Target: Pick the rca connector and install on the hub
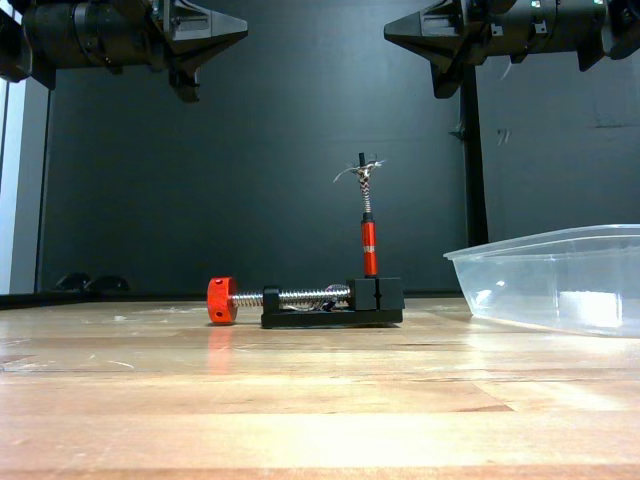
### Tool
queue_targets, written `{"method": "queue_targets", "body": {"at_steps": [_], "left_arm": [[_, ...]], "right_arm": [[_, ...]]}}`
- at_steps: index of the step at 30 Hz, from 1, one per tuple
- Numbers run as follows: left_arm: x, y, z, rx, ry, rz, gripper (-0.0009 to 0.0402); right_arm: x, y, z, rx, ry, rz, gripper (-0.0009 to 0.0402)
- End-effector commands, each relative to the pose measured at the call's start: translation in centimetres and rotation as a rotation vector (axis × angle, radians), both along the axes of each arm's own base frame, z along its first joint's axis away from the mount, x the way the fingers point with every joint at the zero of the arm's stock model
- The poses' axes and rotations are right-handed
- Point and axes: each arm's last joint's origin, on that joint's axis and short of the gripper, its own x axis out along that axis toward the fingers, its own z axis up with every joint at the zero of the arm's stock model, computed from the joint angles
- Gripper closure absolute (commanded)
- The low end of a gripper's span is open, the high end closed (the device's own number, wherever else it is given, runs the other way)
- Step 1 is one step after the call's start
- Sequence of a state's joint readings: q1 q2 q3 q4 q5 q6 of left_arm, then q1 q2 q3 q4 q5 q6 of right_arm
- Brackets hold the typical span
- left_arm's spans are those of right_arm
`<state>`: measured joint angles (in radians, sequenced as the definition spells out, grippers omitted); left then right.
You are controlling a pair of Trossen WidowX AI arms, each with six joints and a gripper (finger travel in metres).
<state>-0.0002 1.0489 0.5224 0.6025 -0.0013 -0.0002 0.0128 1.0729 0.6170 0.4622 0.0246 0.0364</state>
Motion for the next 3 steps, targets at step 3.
{"method": "queue_targets", "body": {"at_steps": [3], "left_arm": [[0.01,0.01,0.01,0.000,0.000,0.000,0.0393]], "right_arm": [[0.00,0.00,0.01,0.000,0.000,0.000,0.0393]]}}
